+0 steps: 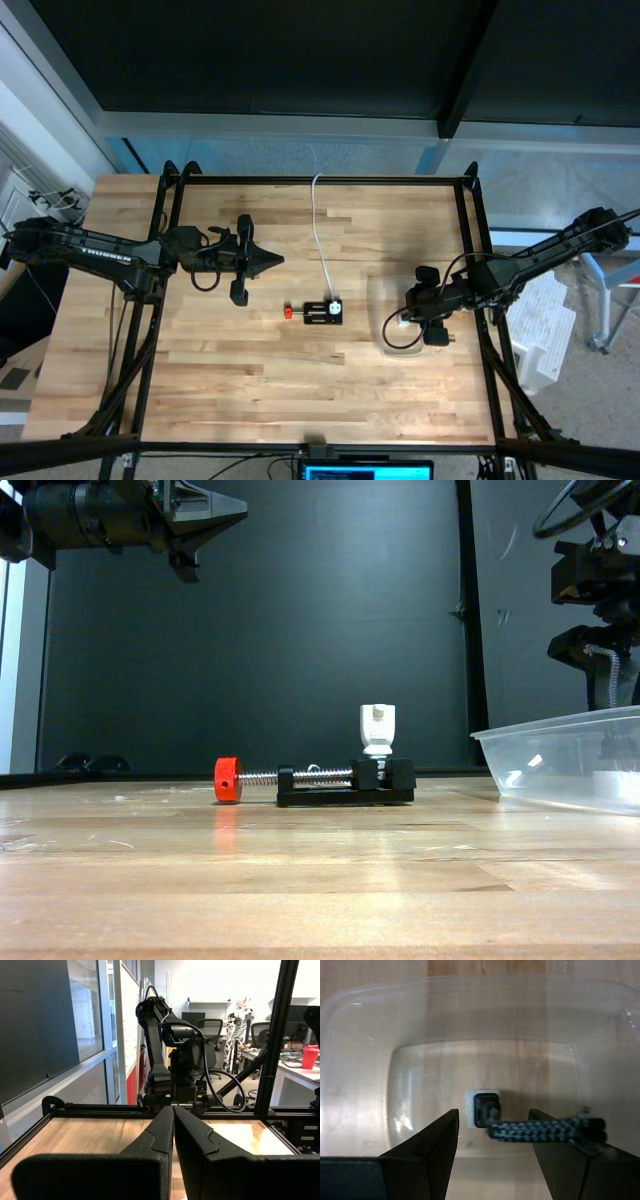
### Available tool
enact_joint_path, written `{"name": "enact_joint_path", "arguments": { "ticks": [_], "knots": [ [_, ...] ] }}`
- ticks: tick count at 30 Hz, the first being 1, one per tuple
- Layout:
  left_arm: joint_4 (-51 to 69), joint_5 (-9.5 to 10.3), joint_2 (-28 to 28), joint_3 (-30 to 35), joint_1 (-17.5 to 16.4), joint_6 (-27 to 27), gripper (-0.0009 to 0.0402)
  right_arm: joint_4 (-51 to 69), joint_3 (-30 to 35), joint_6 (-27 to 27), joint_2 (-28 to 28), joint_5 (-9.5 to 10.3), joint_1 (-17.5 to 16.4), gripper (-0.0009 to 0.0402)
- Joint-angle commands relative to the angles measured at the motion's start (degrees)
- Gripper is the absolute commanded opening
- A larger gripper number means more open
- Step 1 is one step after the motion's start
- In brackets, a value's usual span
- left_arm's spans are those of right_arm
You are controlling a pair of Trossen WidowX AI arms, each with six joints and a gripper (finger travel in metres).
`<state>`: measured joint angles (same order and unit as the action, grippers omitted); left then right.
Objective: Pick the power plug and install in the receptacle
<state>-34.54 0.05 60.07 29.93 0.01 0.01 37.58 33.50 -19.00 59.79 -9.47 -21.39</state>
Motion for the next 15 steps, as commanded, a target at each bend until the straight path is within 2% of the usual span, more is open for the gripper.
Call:
{"name": "enact_joint_path", "arguments": {
  "ticks": [1,5,8,15],
  "knots": [
    [0.0,-0.02,0.0,0.0,0.0,0.0,0.0,-1.8,-0.8,-0.1,0.0,0.31,0.0,0.0192],
    [0.0,-0.02,0.0,0.0,0.0,0.0,0.0,-3.5,-1.6,0.0,0.5,0.76,-0.1,0.0192],
    [0.0,-0.02,0.0,0.0,0.0,0.0,0.0,-4.8,-1.6,0.0,1.1,1.97,-0.2,0.0192],
    [0.0,-0.02,0.0,0.0,0.0,0.0,0.0,-5.3,-1.9,-0.1,1.7,1.49,-0.1,0.0192]
  ]
}}
